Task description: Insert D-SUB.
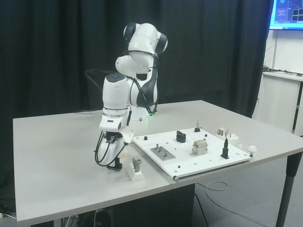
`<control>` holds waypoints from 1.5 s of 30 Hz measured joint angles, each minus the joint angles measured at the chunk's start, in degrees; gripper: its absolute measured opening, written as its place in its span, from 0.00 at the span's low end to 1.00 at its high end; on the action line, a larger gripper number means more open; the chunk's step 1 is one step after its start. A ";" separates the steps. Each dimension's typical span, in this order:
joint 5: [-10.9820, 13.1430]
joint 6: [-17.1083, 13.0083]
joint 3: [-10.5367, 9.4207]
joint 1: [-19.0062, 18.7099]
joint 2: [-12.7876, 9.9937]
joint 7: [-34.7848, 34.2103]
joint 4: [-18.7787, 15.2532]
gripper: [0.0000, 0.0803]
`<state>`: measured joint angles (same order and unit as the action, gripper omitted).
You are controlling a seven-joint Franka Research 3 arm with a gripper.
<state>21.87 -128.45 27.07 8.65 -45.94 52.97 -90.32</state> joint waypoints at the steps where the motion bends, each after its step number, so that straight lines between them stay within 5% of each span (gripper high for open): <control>1: 0.00 0.20 0.03 0.00 0.00 0.00 0.12 0.19; 45: 0.02 3.48 0.68 0.00 0.07 -0.60 2.22 0.19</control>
<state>21.89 -124.97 27.75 8.65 -45.87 52.37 -88.10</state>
